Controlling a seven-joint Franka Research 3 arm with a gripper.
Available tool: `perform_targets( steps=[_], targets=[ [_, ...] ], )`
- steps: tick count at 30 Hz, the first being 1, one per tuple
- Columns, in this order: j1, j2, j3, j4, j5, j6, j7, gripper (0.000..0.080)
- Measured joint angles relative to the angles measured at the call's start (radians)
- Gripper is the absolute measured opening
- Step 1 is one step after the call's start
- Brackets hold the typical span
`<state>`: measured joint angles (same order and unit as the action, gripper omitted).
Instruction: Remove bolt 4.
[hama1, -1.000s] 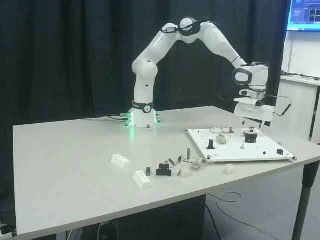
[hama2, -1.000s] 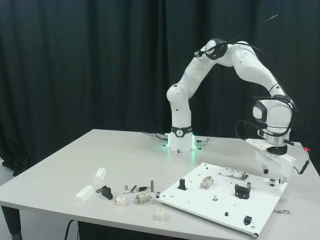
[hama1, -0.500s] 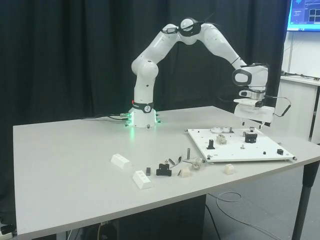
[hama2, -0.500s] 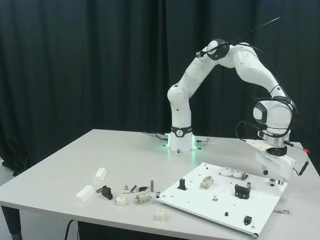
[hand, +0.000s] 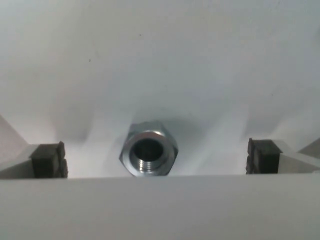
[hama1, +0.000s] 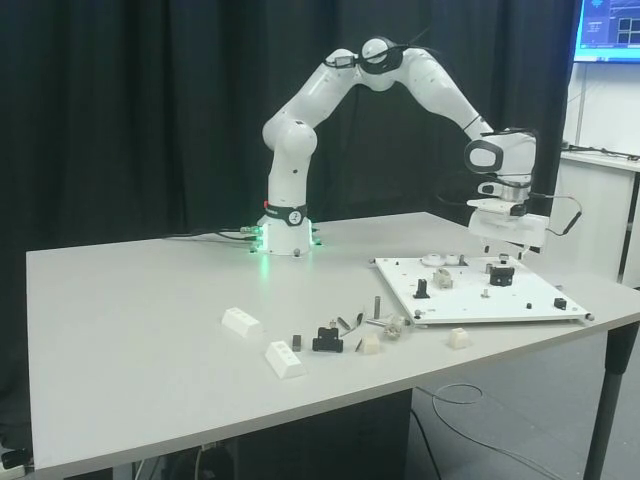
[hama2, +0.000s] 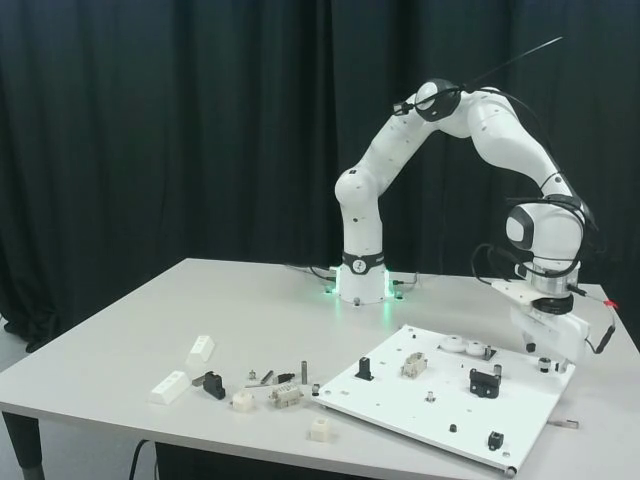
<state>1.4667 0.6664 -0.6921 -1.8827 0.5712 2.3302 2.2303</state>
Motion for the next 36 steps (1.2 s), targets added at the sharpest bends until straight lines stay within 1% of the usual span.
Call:
perform_targets(
  steps=[13, 14, 20, 21, 26, 32, 33, 36],
  targets=[
    [0.014, 0.023, -0.016, 0.010, 0.018, 0.002, -0.007, 0.0800],
    [0.014, 0.025, -0.016, 0.010, 0.019, 0.002, -0.007, 0.0714],
    [0.016, 0.032, -0.024, 0.013, 0.033, 0.003, -0.007, 0.0714],
    [0.017, 0.033, -0.026, 0.013, 0.036, 0.003, -0.007, 0.0484],
    [0.022, 0.038, -0.037, 0.012, 0.054, 0.001, -0.007, 0.0484],
    [0.023, 0.039, -0.041, 0.011, 0.058, -0.006, -0.007, 0.0484],
    [0.023, 0.039, -0.041, 0.011, 0.058, -0.006, -0.007, 0.0226],
    [0.024, 0.039, -0.041, 0.011, 0.058, -0.007, -0.007, 0.0226]
  ],
)
